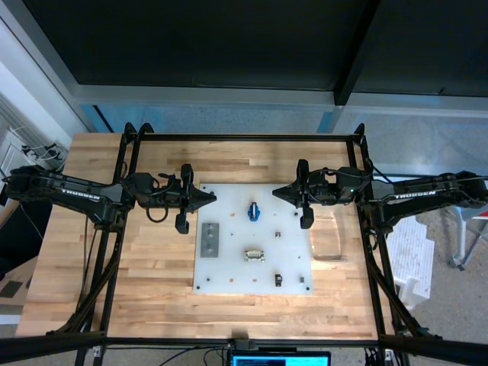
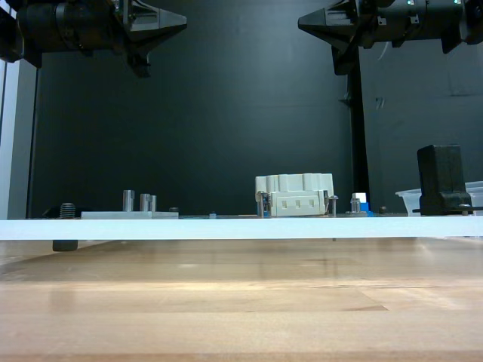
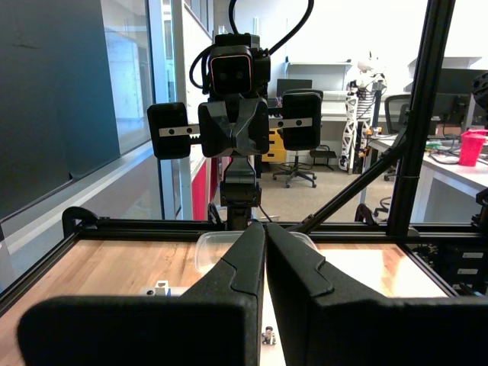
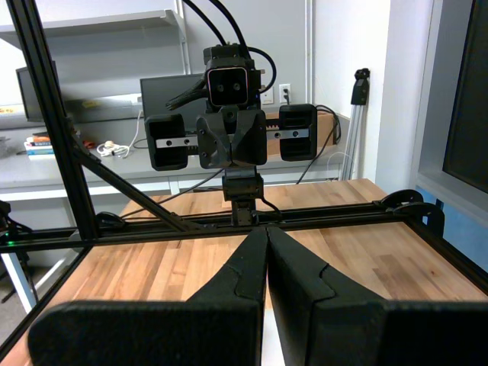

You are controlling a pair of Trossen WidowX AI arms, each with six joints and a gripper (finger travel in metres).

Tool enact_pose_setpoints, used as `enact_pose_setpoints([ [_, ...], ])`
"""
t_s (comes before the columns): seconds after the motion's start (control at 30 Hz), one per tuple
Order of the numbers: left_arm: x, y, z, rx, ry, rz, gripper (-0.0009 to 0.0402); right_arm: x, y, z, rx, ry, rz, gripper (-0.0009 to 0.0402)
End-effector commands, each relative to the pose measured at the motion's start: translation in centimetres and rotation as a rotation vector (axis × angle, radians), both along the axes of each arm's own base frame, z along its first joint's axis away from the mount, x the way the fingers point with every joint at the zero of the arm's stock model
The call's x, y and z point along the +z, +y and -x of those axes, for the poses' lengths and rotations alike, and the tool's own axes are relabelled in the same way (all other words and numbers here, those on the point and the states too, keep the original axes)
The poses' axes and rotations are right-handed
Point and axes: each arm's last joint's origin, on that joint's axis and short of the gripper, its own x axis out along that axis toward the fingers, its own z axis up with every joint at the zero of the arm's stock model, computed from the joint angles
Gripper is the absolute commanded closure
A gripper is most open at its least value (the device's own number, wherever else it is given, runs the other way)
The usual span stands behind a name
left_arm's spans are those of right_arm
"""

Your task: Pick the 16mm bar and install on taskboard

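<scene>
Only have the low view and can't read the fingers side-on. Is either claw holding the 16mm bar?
Observer: Not the left one. In its wrist view the left claw is shut, fingers pressed together with nothing between them.
Operator: Right one?
Observer: Same. The right claw is shut and holds nothing.
Operator: How deep over the board are they?
Observer: From the high view both sit near the far edge of the taskboard. The left is by its far left corner and the right is over its far right part, tips pointing at each other.
</scene>
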Motion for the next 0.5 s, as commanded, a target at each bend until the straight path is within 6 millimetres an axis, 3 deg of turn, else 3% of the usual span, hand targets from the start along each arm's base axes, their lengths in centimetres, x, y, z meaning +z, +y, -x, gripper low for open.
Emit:
enact_pose_setpoints([
  [0.03, 0.02, 0.00, 0.00, 0.000, -0.001, 0.000, 0.0393, -0.01, 0.01, 0.00, 0.000, 0.001, 0.000, 0.0393],
  [0.5, 0.02, 0.00, 0.00, 0.000, -0.001, 0.000, 0.0393, -0.25, 0.01, 0.00, 0.000, 0.026, -0.001, 0.0393],
])
